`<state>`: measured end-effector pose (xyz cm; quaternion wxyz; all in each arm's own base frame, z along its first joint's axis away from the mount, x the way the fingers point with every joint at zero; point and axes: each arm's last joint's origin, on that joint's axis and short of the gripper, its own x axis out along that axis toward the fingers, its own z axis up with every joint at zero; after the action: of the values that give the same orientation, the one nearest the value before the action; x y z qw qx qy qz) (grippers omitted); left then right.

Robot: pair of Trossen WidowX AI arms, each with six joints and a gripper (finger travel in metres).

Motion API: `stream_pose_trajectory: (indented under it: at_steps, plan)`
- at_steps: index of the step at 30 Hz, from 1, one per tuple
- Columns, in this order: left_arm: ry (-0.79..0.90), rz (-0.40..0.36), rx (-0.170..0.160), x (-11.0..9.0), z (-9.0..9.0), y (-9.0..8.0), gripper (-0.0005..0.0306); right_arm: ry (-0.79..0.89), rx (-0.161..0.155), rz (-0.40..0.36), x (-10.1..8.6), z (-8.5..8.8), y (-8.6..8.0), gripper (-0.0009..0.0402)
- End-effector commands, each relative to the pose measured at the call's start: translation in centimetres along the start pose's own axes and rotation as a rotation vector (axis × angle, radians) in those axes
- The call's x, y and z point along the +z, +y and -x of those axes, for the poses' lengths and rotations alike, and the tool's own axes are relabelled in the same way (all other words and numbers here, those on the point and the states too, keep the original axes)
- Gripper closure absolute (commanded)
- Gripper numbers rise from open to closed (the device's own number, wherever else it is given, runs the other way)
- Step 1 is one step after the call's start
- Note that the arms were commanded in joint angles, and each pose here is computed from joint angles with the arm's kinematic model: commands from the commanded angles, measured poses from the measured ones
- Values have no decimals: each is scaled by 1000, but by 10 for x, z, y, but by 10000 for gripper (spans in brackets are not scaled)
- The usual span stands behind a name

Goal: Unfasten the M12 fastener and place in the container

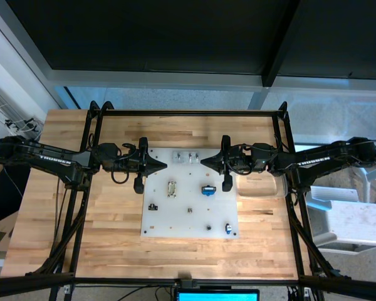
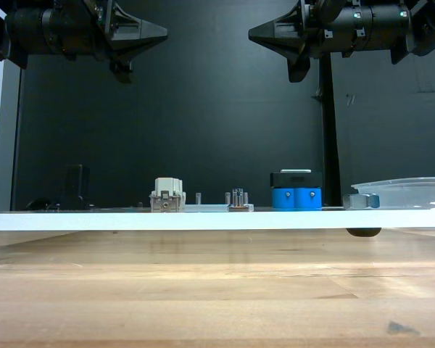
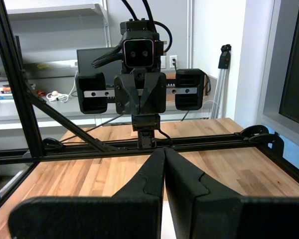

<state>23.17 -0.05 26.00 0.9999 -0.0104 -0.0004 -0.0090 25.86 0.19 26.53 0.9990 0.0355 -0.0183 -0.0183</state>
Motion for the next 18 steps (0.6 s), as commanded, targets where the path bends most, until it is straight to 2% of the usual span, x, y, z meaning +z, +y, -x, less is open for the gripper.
stream_pose_trajectory:
  at_steps: [1, 16, 18]
  plan:
    - [-1, 0, 0, 0, 0, 0, 300, -1, 3, -1, 0, 0, 1, 393]
    - [-1, 0, 0, 0, 0, 0, 300, 0, 4, -1, 0, 0, 1, 393]
    - [-1, 0, 0, 0, 0, 0, 300, 4, 6, -19, 1, 0, 1, 393]
